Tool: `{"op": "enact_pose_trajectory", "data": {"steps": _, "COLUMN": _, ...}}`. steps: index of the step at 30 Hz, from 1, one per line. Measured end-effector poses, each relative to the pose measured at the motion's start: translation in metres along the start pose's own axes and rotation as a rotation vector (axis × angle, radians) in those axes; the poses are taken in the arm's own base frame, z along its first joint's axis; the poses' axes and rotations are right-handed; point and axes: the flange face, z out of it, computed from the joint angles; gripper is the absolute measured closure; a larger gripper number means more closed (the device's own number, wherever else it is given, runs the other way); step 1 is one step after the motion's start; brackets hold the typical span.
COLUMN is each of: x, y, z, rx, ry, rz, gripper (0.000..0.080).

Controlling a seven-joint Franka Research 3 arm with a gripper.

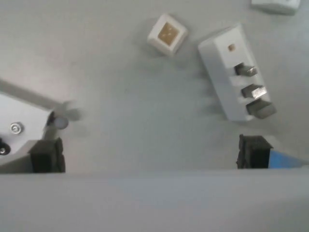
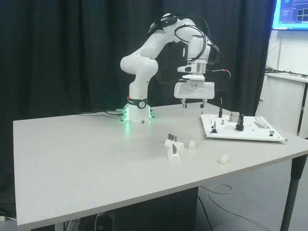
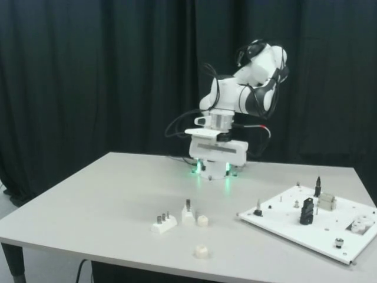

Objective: Pick round peg 2.

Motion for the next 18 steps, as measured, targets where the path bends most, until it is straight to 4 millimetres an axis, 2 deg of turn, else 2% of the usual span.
{"op": "enact_pose_trajectory", "data": {"steps": 9, "x": 0.021, "y": 0.010, "z": 0.000, "rx": 0.022, "ry": 0.008, "rz": -0.015, "gripper": 0.0003}}
{"op": "enact_pose_trajectory", "data": {"steps": 18, "x": 0.054, "y": 0.023, "z": 0.005, "rx": 0.068, "ry": 0.024, "rz": 0.013, "gripper": 0.0003}}
